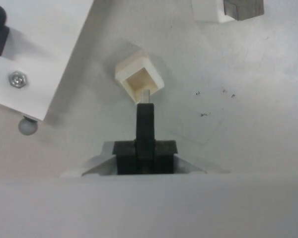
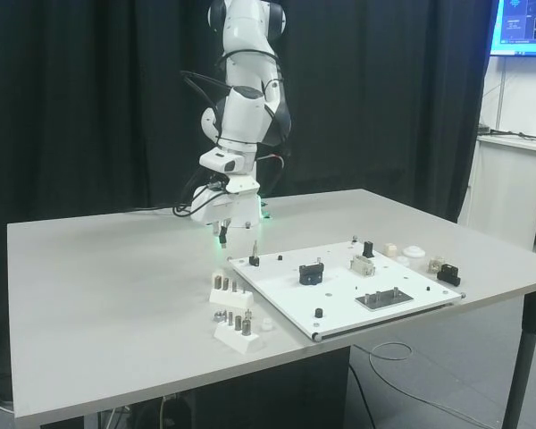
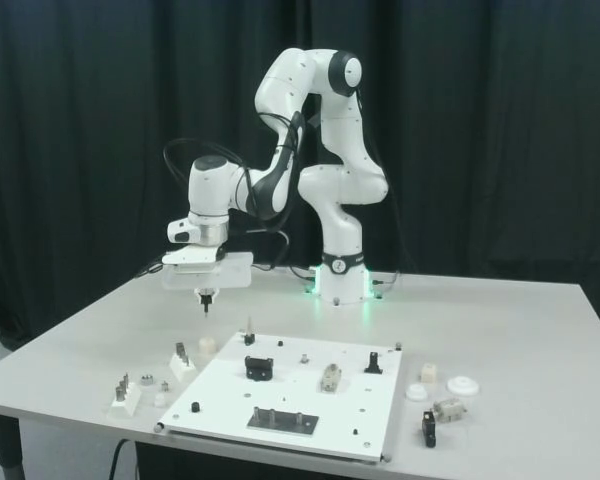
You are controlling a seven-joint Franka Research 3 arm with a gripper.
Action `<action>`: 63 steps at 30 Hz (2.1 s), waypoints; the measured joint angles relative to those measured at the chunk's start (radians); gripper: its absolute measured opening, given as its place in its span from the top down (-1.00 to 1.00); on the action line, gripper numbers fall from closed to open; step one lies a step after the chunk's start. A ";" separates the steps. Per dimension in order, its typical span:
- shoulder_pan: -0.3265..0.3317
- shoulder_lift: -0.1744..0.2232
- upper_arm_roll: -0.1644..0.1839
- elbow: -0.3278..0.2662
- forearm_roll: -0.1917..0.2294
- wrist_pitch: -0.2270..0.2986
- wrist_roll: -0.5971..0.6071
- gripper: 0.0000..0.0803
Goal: Insert USB.
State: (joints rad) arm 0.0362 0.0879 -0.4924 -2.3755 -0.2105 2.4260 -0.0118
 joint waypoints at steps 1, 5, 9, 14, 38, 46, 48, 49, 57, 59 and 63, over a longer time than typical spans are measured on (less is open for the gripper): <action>0.000 0.000 0.000 0.000 0.000 0.000 0.000 0.82; 0.000 0.000 0.000 0.000 0.000 0.000 0.000 0.82; 0.000 0.000 0.000 0.001 0.000 0.000 0.001 0.82; 0.000 0.000 0.000 0.001 0.000 0.000 0.003 0.82; 0.005 0.000 0.001 0.002 0.000 0.000 0.022 0.82; 0.011 -0.001 0.001 0.004 0.000 -0.010 0.053 0.82; 0.016 -0.003 0.001 0.006 0.000 -0.023 0.064 0.82; 0.018 -0.005 0.001 0.007 0.000 -0.029 0.069 0.82; 0.058 -0.029 0.004 0.019 0.000 -0.106 0.138 0.82; 0.073 -0.036 0.005 0.023 0.000 -0.127 0.166 0.82; 0.107 -0.050 0.010 0.031 -0.006 -0.168 0.231 0.82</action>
State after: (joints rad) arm 0.1433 0.0376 -0.4824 -2.3441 -0.2165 2.2578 0.2190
